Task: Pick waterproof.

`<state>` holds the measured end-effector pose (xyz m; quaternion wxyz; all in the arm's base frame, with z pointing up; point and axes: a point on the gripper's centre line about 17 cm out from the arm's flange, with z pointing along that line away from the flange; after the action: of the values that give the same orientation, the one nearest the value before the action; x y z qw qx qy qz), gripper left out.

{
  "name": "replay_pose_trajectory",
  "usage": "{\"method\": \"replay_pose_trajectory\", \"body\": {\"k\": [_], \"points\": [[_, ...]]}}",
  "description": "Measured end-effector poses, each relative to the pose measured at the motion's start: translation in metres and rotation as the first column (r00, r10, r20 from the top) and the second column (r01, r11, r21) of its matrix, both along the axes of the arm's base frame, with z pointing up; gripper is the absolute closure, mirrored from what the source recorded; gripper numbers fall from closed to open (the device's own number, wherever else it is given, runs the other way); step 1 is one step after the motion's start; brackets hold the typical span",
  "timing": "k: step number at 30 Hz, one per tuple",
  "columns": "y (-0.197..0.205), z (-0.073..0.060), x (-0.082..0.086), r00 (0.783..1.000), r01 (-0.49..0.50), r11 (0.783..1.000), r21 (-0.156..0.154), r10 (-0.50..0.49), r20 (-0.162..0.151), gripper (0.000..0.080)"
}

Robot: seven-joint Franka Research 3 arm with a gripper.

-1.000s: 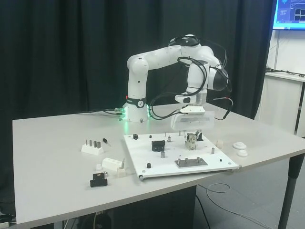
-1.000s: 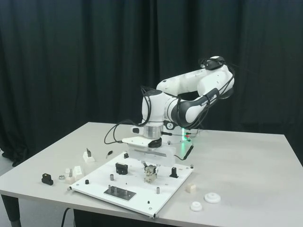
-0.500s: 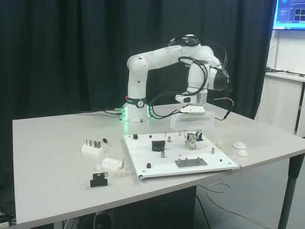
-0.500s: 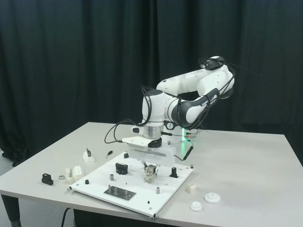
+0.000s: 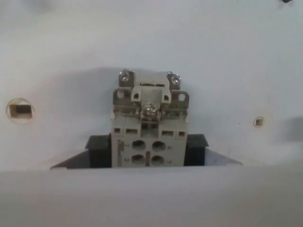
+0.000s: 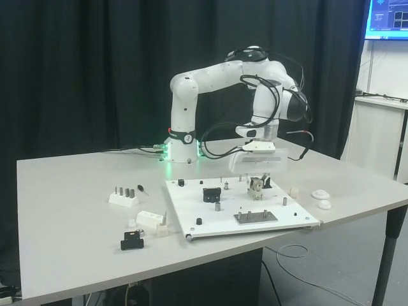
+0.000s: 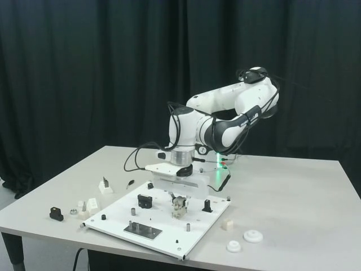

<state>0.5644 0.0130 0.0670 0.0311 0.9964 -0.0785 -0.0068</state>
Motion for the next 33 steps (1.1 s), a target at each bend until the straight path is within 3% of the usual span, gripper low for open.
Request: {"method": "replay_pose_trajectory", "body": {"k": [6, 16, 33], "points": [[-0.002, 0.012, 0.003, 1.0, -0.026, 1.0, -0.018, 0.026, -0.01, 0.0494], [0.003, 0.036, 0.007, 0.999, -0.045, 0.999, -0.02, 0.044, -0.023, 0.0494], [-0.001, 0.05, 0.009, 0.999, -0.038, 0.999, -0.017, 0.038, -0.027, 0.0494]]}}
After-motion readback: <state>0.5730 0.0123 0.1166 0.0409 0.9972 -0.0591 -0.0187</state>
